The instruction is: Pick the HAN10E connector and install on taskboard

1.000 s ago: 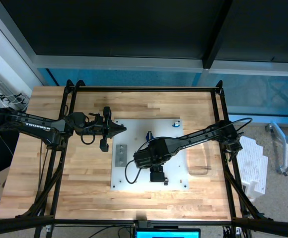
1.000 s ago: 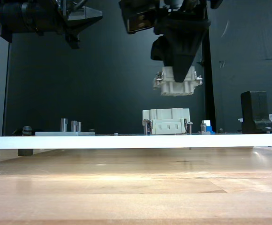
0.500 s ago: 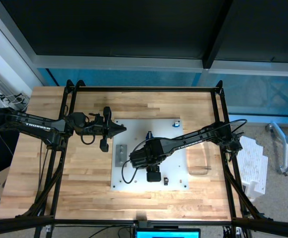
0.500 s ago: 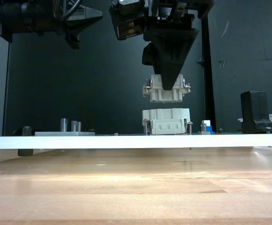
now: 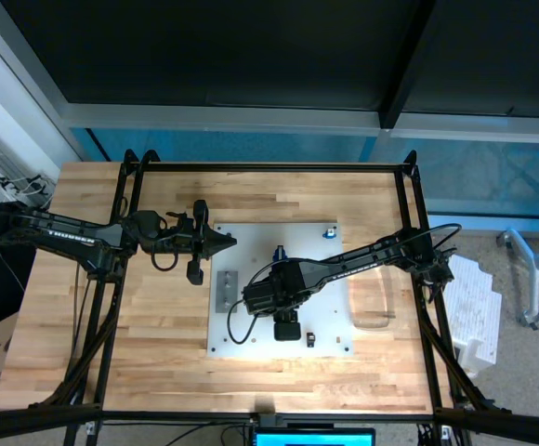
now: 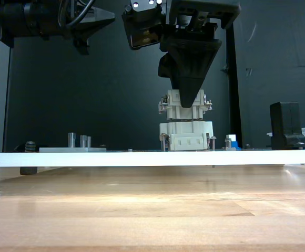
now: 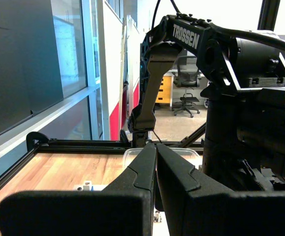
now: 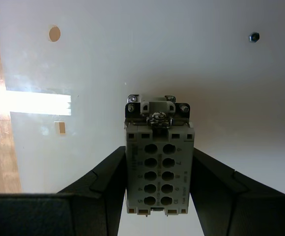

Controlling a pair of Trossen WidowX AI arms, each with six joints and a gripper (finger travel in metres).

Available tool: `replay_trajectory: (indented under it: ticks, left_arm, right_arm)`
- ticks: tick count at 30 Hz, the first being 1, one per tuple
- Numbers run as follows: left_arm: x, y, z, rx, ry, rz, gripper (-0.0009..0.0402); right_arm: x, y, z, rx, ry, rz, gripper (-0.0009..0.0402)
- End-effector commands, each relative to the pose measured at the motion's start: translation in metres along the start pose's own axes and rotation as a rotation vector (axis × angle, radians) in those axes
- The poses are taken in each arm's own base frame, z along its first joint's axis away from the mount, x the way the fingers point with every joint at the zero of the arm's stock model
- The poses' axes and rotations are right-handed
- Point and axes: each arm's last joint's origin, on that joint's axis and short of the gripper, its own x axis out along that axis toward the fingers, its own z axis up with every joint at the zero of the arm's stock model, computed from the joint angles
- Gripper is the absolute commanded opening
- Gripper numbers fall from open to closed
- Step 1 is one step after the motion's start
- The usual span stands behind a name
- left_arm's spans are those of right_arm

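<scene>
Beige blocky plastic HAN10E connector (image 8: 158, 169), ten round holes, metal screw end, clamped between right claw (image 6: 187, 102) fingers, resting atop beige socket (image 6: 186, 137) on flat white taskboard (image 5: 251, 255). Left claw (image 5: 223, 240) closed, empty, above board's far-left corner.

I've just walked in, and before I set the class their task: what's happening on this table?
The right gripper is shut on the HAN10E connector and holds it directly over the matching beige socket on the taskboard. The two appear to touch, though it isn't clear whether the connector is fully seated. The left gripper is shut on nothing and is parked above the board's far-left corner.
</scene>
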Motion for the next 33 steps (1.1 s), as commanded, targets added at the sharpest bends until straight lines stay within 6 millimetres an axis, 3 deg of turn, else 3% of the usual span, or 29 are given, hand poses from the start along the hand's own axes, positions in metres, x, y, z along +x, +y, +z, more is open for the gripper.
replay_trajectory:
  ticks: [1,33]
  left_arm:
    - [0.0001,0.0000,-0.0001,0.000,0.000,0.000,0.0001]
    - [0.0001,0.0000,-0.0001,0.000,0.000,0.000,0.0001]
  right_arm:
    - [-0.0001,0.0001,-0.0003,-0.002,0.000,0.001,0.0028]
    - [0.0092,0.0003,-0.0008,-0.014,-0.010,0.009,0.0028]
